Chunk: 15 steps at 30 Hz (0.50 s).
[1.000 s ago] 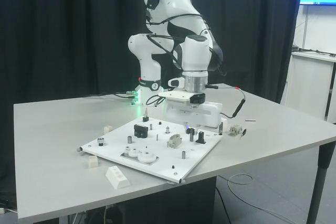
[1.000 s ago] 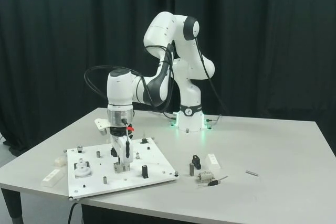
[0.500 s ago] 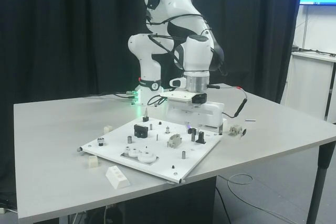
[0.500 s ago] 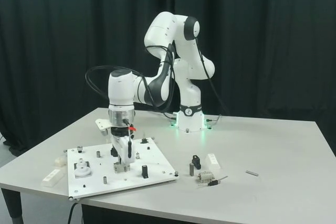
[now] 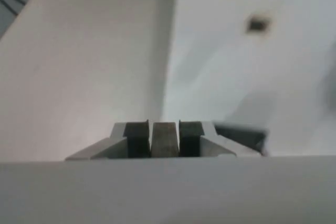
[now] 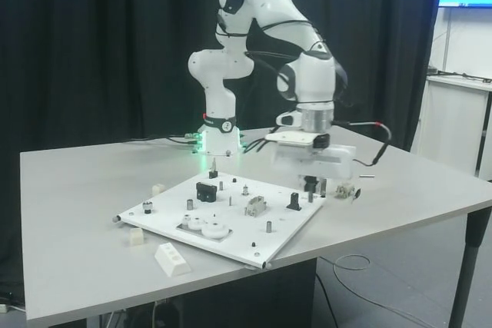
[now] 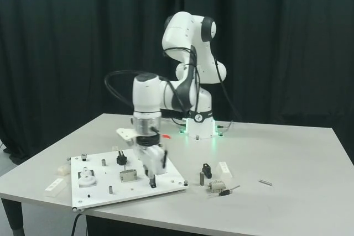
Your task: Place square peg 3.
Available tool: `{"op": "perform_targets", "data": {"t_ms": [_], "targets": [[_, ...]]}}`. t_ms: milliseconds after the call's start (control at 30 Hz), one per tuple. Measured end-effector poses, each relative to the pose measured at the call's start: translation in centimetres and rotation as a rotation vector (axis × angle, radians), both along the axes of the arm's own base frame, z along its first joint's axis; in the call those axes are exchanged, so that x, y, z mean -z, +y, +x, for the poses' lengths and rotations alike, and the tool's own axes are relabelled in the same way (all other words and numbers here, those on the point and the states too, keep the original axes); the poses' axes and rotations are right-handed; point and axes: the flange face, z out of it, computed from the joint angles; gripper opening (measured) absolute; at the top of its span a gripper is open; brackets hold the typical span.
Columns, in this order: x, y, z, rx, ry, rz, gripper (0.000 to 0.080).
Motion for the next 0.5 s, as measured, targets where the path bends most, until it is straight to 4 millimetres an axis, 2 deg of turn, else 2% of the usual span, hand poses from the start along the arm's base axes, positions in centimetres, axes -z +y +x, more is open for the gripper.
{"op": "perform_targets", "data": {"t_ms": [500], "targets": [[-0.9, 10.6, -0.7, -0.017, 0.000, 0.015, 0.0116]]}}
